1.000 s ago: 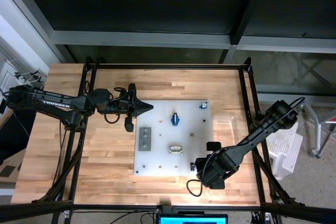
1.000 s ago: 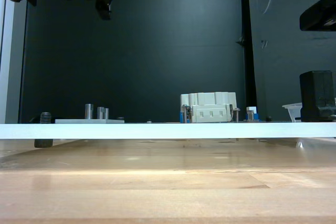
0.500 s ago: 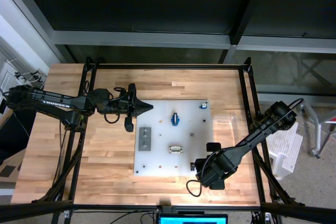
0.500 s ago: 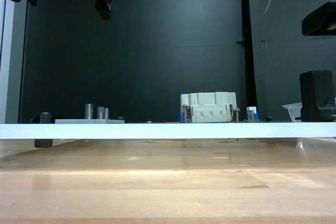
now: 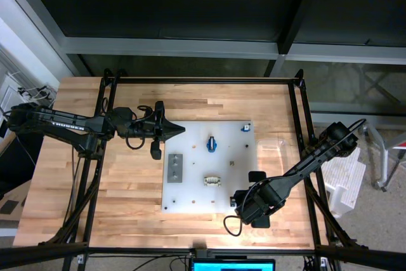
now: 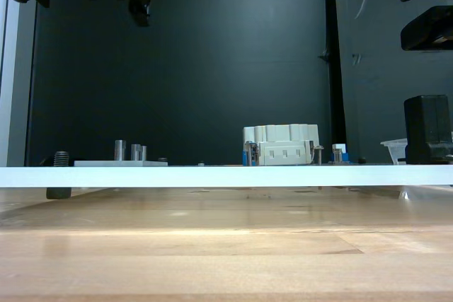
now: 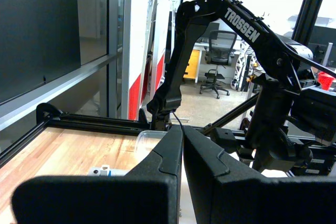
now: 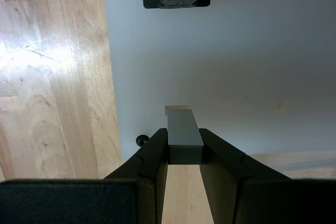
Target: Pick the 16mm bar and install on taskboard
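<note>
Right gripper (image 8: pixel 185 148) points down, grasping 16mm bar (image 8: pixel 183 127) above taskboard (image 8: pixel 236 51) near edge.
Left gripper (image 7: pixel 182 148) clenched empty, level, raised over far-left corner.

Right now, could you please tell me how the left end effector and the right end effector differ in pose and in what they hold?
The left end effector is shut on nothing; the right end effector grips the grey rectangular bar. The left end effector points level across the wooden table; the right end effector points down at the edge of the white task board. Both are black.
</note>
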`<state>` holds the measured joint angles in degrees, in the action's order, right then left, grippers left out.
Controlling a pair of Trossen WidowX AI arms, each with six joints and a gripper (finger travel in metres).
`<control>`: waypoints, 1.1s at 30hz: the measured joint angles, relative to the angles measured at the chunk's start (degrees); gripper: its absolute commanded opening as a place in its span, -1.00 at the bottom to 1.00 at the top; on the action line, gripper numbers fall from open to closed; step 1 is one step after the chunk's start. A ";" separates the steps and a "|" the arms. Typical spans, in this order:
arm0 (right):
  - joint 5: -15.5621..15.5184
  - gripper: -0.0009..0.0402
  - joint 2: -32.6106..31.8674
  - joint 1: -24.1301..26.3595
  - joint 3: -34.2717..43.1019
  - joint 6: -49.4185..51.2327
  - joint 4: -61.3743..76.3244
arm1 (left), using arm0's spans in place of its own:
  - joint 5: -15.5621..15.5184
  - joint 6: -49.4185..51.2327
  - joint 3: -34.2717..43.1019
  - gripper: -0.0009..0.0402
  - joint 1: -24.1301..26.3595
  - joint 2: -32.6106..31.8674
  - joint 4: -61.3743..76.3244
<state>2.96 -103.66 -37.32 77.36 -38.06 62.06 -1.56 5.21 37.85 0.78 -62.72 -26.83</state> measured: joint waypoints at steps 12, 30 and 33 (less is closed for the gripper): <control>0.00 -0.96 0.00 -0.02 -0.17 -0.02 0.00 | 0.02 0.00 0.02 -0.96 0.00 0.00 0.00; -0.11 -0.96 0.02 -0.04 -0.94 -0.42 -1.22 | 0.02 0.02 0.00 -0.96 0.00 0.00 0.00; -0.31 -0.96 0.09 -0.04 -1.40 -0.44 -1.73 | 0.00 0.00 0.00 -0.96 0.00 0.00 0.00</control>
<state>2.66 -103.57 -37.36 75.96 -38.50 60.34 -1.56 5.21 37.85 0.78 -62.72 -26.83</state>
